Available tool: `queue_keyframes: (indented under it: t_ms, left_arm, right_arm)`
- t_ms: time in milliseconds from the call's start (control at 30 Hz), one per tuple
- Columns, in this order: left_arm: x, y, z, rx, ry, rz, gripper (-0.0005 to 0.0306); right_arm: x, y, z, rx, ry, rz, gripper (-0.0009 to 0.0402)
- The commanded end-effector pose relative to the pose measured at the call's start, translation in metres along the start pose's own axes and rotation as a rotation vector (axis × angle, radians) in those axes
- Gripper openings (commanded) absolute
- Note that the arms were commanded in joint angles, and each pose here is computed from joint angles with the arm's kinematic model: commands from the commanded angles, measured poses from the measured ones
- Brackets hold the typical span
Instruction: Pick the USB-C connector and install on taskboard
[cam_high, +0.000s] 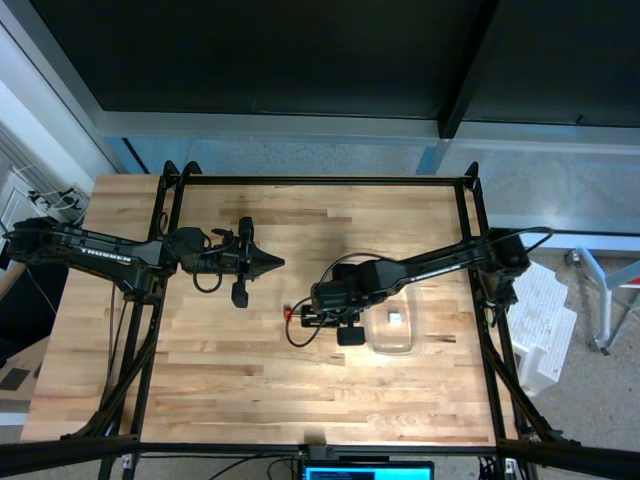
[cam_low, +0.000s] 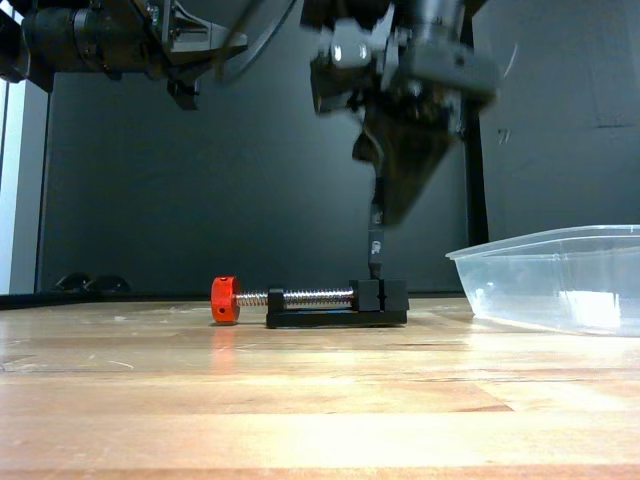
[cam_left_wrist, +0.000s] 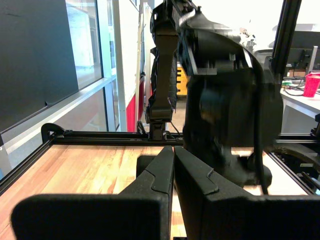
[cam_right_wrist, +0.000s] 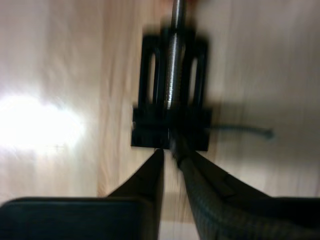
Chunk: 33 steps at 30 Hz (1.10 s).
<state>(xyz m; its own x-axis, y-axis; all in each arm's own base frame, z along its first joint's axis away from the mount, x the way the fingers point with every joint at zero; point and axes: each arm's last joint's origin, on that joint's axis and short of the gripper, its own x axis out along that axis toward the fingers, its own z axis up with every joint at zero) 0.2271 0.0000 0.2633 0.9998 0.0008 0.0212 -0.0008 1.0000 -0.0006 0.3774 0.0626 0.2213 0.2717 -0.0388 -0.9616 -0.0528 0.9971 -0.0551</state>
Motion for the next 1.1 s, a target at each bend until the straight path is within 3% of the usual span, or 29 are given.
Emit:
queue_keyframes:
  t_ms: [33,233,433,700,1100]
  left_arm:
    - [0.000,0.000,0.000,0.000,0.000,0.000,0.0000]
    - [0.000,0.000,0.000,0.000,0.001,0.000,0.0000]
    - [0.000,0.000,0.000,0.000,0.000,0.000,0.0000]
    - [0.000,0.000,0.000,0.000,0.001,0.000,0.0000]
    - [0.000,0.000,0.000,0.000,-0.001,0.000,0.0000]
  right_arm:
    - [-0.011,0.000,0.002,0.007,-0.046,0.002,0.0122]
    - [-0.024,-0.001,-0.001,0.014,-0.064,-0.007,0.0184]
    - [-0.046,-0.003,-0.006,0.020,-0.098,-0.009,0.0210]
    - [-0.070,-0.006,-0.012,0.026,-0.146,-0.003,0.0200]
    - [-0.070,-0.007,-0.014,0.012,-0.133,-0.004,0.0165]
